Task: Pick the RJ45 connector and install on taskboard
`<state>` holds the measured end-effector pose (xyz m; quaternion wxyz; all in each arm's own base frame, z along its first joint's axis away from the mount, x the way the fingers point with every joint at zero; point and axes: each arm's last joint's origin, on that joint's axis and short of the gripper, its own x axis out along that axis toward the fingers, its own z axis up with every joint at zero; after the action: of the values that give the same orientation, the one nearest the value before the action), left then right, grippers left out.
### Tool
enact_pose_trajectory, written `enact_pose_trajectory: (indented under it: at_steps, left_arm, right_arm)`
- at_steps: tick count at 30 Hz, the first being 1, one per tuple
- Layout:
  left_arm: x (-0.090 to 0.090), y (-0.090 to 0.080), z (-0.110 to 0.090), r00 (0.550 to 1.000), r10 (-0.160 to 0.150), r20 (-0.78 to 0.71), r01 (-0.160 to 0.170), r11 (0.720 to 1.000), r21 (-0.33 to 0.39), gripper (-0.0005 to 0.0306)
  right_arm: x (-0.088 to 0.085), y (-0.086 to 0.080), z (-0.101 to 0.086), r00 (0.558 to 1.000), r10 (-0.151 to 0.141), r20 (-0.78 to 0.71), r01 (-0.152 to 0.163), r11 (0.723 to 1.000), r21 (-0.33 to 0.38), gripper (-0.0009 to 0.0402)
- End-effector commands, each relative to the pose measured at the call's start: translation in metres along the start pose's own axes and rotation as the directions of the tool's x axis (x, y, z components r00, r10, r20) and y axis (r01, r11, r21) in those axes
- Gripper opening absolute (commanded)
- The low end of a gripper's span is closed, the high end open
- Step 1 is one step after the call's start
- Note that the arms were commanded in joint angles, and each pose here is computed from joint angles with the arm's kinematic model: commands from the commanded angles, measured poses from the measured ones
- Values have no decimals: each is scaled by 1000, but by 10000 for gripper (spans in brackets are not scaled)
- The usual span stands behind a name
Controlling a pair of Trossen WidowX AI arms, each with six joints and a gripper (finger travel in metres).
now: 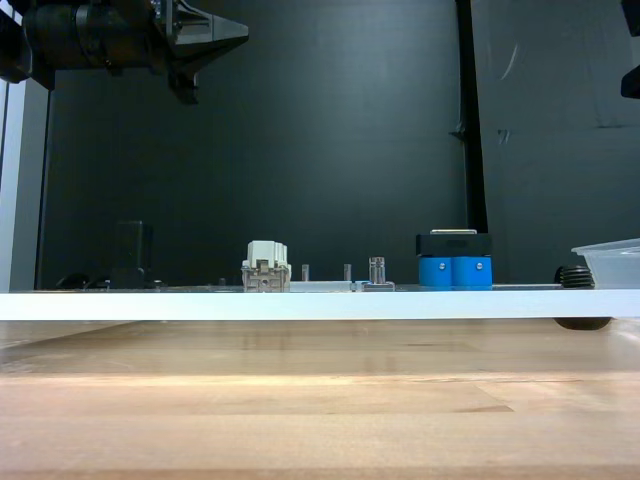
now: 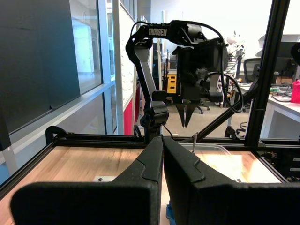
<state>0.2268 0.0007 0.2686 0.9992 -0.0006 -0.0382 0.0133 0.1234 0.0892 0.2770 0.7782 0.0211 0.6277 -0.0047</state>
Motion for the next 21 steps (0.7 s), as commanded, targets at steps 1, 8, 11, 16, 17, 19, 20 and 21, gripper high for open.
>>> enact_pose_trajectory:
  at_steps: [1, 8, 11, 16, 17, 19, 20, 21]
  left_arm:
    - [0, 0, 0, 1000, 0, 0, 0, 1000, 0, 0]
    - [0, 0, 0, 1000, 0, 0, 0, 1000, 0, 0]
    - [0, 0, 0, 1000, 0, 0, 0, 1000, 0, 0]
    - [0, 0, 0, 1000, 0, 0, 0, 1000, 0, 0]
    - [0, 0, 0, 1000, 0, 0, 0, 1000, 0, 0]
    - [0, 0, 0, 1000, 0, 0, 0, 1000, 0, 0]
    - [0, 0, 0, 1000, 0, 0, 0, 1000, 0, 0]
    - [0, 0, 0, 1000, 0, 0, 0, 1000, 0, 0]
  right_arm:
    - [2, 4, 2, 1000, 3, 2, -3, 1000, 16, 55]
    - [10, 11, 9, 1000, -16, 22, 16, 1000, 11, 126]
    - [13, 13, 11, 999, -31, 23, 31, 999, 9, 154]
    - [17, 14, 11, 999, -30, 40, 29, 1000, 9, 191]
    - [19, 14, 11, 999, -28, 42, 28, 1000, 9, 196]
    - [22, 15, 11, 999, -21, 46, 21, 1000, 9, 203]
    - [24, 15, 11, 999, -19, 48, 19, 1000, 9, 206]
    - [26, 15, 10, 999, -18, 48, 17, 1000, 9, 208]
